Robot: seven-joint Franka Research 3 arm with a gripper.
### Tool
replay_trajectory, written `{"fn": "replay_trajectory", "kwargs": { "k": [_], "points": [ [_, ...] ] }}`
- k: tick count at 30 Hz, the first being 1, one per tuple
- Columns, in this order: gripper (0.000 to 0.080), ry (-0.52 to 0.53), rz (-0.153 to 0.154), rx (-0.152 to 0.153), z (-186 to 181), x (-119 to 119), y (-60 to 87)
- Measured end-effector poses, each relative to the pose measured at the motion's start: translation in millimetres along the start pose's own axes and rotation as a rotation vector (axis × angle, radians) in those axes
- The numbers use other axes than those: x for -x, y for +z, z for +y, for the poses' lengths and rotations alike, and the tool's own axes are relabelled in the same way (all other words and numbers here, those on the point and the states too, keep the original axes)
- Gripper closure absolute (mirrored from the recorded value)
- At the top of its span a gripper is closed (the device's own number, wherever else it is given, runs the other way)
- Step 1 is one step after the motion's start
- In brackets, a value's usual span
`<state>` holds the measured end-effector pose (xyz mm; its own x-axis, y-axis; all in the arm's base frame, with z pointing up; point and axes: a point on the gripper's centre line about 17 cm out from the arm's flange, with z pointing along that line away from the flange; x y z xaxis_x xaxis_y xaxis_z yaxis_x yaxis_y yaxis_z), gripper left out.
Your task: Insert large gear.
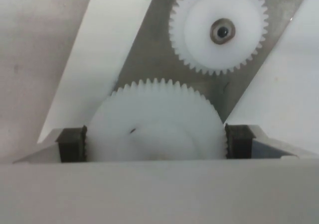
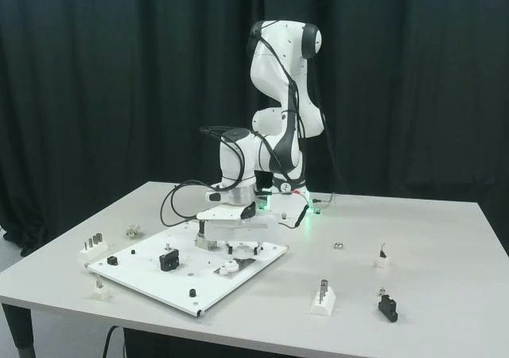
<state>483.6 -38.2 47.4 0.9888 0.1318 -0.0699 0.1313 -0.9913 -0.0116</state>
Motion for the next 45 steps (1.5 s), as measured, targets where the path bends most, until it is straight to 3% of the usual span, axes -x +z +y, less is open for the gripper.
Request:
{"fn": "replay_trajectory", "kwargs": {
  "k": [16, 45],
  "points": [
    [0.0209, 0.000, -0.005, -0.003, -0.7, 1.9, -0.1],
    [0.0209, -0.016, 0.025, 0.012, 6.5, -5.7, -0.1]
  ]
}}
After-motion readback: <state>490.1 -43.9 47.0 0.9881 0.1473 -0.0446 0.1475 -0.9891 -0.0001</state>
